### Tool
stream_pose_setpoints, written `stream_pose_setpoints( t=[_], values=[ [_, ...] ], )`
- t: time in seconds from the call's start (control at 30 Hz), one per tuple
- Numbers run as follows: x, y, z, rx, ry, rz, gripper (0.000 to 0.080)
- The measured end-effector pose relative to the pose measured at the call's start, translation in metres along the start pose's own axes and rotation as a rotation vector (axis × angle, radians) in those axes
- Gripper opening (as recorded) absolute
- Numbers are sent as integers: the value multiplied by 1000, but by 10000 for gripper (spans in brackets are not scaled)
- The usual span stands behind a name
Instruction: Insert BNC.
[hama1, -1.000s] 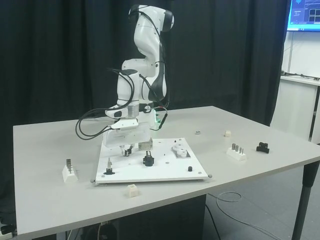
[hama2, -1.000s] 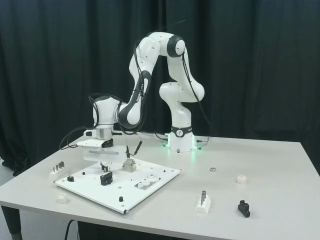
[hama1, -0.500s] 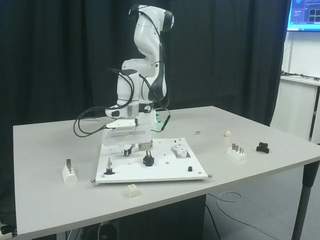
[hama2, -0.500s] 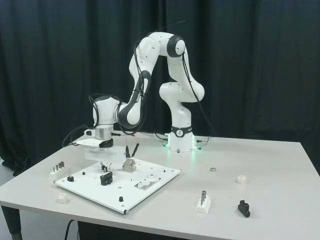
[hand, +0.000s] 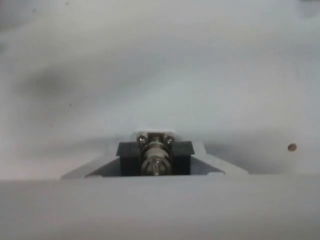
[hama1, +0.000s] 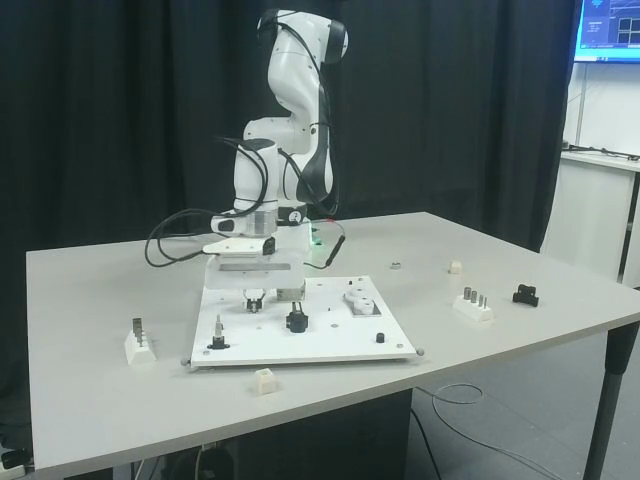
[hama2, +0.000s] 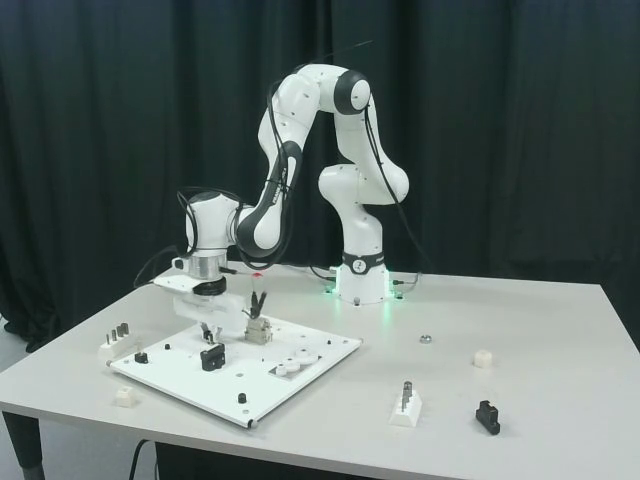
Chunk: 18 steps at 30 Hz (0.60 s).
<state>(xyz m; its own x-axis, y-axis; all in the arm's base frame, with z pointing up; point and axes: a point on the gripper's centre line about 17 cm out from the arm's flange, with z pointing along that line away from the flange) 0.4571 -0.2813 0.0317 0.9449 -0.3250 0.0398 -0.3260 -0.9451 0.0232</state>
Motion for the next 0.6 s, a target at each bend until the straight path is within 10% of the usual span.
stream_pose_setpoints(
  t=[0.6],
  values=[
    [0, 0, 0, 0, -4, 323, 120]
  ],
)
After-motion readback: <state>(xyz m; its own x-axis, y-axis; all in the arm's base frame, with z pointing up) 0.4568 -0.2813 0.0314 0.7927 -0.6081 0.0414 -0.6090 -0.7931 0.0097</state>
